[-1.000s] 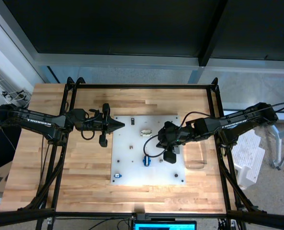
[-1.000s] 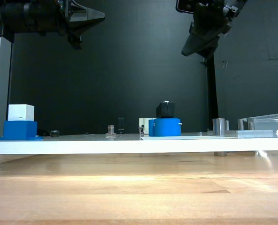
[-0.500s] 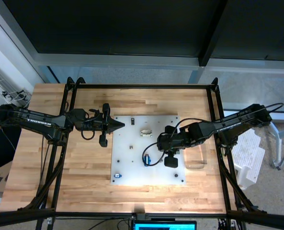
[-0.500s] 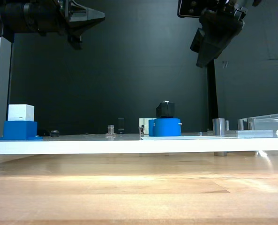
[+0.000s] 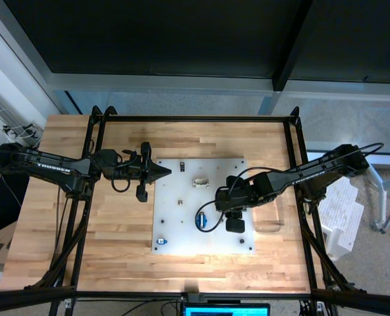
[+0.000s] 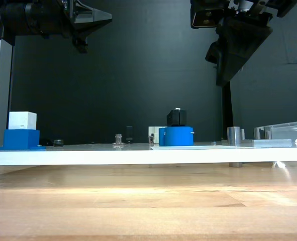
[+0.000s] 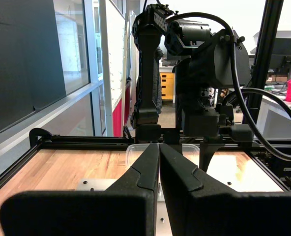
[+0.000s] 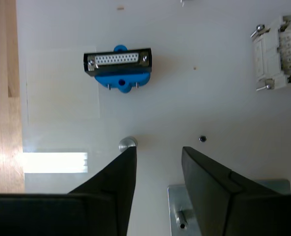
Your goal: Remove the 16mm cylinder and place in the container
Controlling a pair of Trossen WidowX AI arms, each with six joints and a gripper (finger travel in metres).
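High view: my left gripper (image 5: 165, 171) hangs parked near the left edge of the white board (image 5: 182, 230). My right gripper (image 5: 219, 204) is out over the board, close to the blue connector (image 5: 201, 220). The container (image 5: 274, 217) sits just beside the board's right edge.

Low view: the 16mm cylinder (image 6: 234, 136) stands upright in the board, well below the right gripper's tips, nothing touching it.

Left wrist view: those fingers are pressed together, gripping nothing.

Right wrist view: my fingers are spread wide and empty, and the cylinder lies just off one fingertip (image 8: 126, 160), not in the gap. My call is to shift sideways until the peg centres between the fingers. Then I drop straight down, close low on its shank, and pull vertically so it doesn't bind in its hole.
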